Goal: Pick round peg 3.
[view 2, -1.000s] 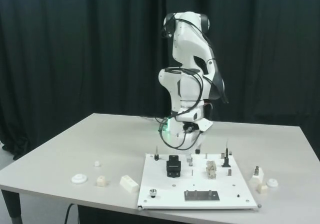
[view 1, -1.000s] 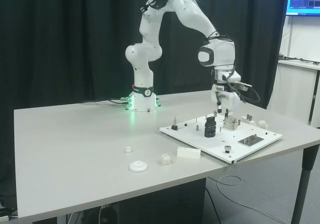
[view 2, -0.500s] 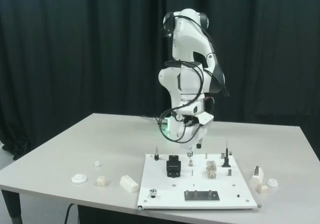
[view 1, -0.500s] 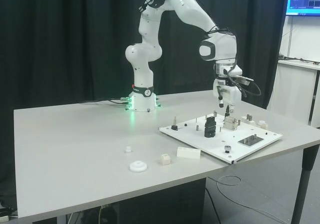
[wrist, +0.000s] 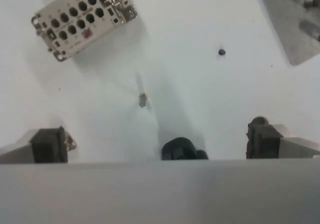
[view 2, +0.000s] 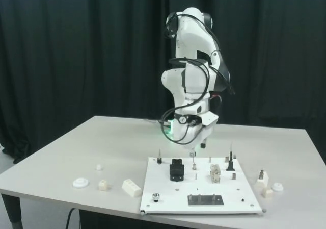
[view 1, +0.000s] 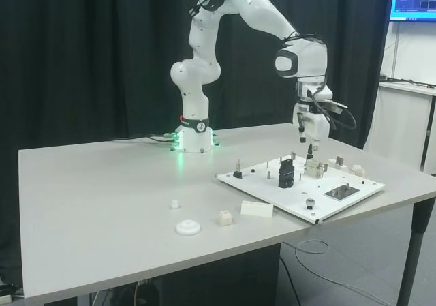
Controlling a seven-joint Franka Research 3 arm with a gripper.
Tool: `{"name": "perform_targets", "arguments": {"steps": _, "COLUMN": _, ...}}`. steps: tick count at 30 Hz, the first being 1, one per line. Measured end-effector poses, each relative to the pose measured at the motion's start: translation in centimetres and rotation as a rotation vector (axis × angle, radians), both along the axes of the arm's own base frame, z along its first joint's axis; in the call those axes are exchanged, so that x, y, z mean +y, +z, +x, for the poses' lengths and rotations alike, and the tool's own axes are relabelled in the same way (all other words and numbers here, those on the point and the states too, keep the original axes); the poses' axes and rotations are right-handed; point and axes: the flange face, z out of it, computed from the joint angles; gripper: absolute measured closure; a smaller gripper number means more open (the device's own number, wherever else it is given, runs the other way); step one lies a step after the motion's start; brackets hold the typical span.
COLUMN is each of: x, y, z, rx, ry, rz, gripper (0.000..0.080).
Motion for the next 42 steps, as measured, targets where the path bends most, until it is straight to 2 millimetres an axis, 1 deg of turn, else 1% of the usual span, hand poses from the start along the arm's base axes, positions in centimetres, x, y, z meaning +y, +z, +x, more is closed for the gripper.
{"name": "perform_targets", "arguments": {"steps": 3, "x": 0.0, "y": 0.2, "z": 0.1, "rx": 0.006, "ry": -0.067, "rz": 0.000, "gripper": 0.0003}}
{"name": "perform_targets", "arguments": {"steps": 6, "x": 0.0, "y": 0.3, "z": 0.1, "rx": 0.011, "ry": -0.092, "rz": -0.005, "gripper": 0.0003}}
{"name": "perform_targets", "arguments": {"steps": 27, "x": -0.1, "y": 0.8, "z": 0.2, "rx": 0.023, "ry": -0.118, "rz": -0.015, "gripper": 0.0003}}
{"name": "perform_targets", "arguments": {"steps": 42, "x": -0.7, "y": 1.1, "z": 0.3, "rx": 0.022, "ry": -0.134, "rz": -0.025, "gripper": 0.0003}}
